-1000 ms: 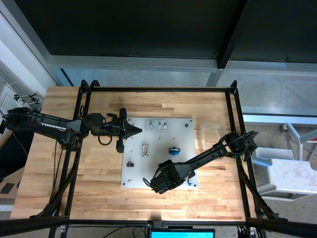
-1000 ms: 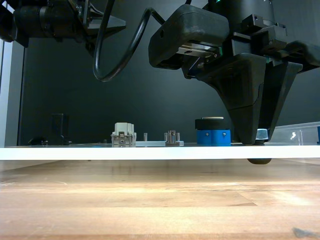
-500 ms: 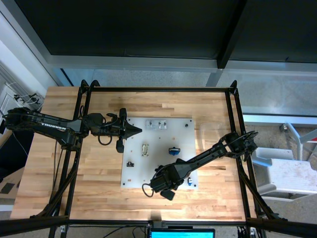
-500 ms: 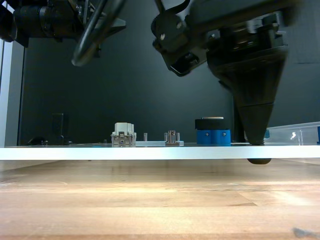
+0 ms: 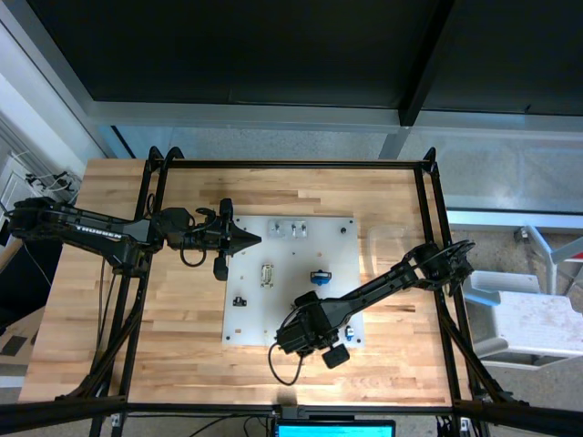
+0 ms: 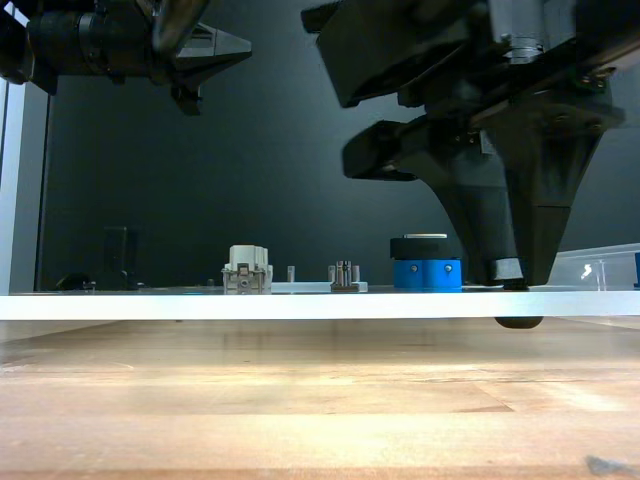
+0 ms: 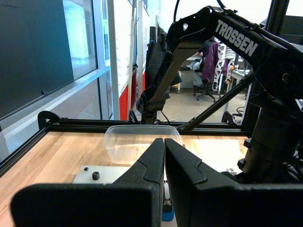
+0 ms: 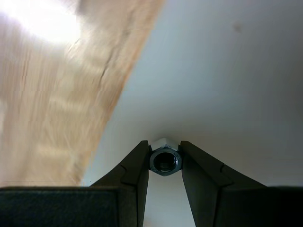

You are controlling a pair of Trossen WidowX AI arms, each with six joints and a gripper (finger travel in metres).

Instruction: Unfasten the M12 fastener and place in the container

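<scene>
Left pincer [image 5: 248, 239] hangs over the white board's [image 5: 282, 305] far left edge, fingers pressed together (no gap that I can see). Right pincer [image 8: 164, 145] stands at the board's near right edge, pinching the M12 fastener [image 8: 164, 161]; I cannot tell whether it sits on its stud. Farther right, the container [image 5: 387, 238] rests on the surface.

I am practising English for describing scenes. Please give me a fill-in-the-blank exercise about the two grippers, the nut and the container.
1. The right gripper, low at the board's near edge, is shut on the ____.
2. The left gripper, high over the board's left edge, has its fingers ____ on nothing.
3. The container stands off the board, on the ____ arm's side.
Missing words: nut; shut; right.
</scene>
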